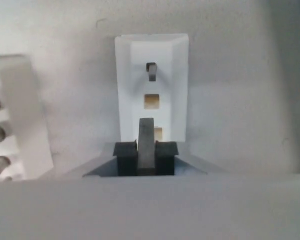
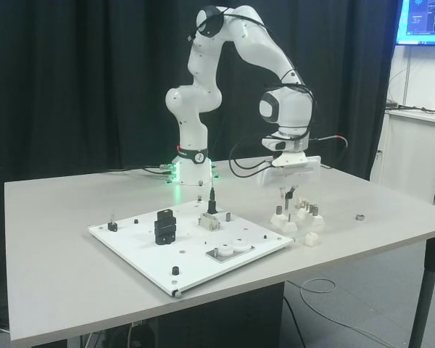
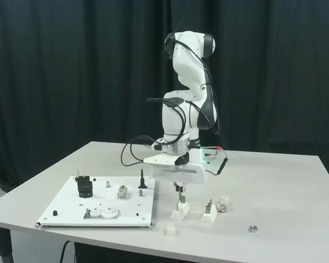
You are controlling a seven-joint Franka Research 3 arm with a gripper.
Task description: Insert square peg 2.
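Observation:
My gripper [image 1: 146,150] is shut on a grey square peg [image 1: 146,132], which stands upright between the black fingers [image 1: 124,155]. Directly under it lies a white peg holder [image 1: 152,85] with three square holes. One hole holds another grey square peg [image 1: 151,71], the middle hole [image 1: 151,101] is empty, and the third is partly hidden behind the held peg. In the room views the gripper [image 2: 285,191] [image 3: 180,188] hangs just above this holder [image 2: 281,220] [image 3: 180,210]. Left of it lies the white task board [image 2: 188,246] [image 3: 98,211].
A second white holder [image 1: 12,125] [image 2: 309,217] [image 3: 209,215] with round pegs stands beside the first. A small white block [image 2: 313,240] [image 3: 170,230] and a small metal ring [image 2: 360,216] [image 3: 253,228] lie on the grey table. The board carries a black fixture [image 2: 164,226] and posts.

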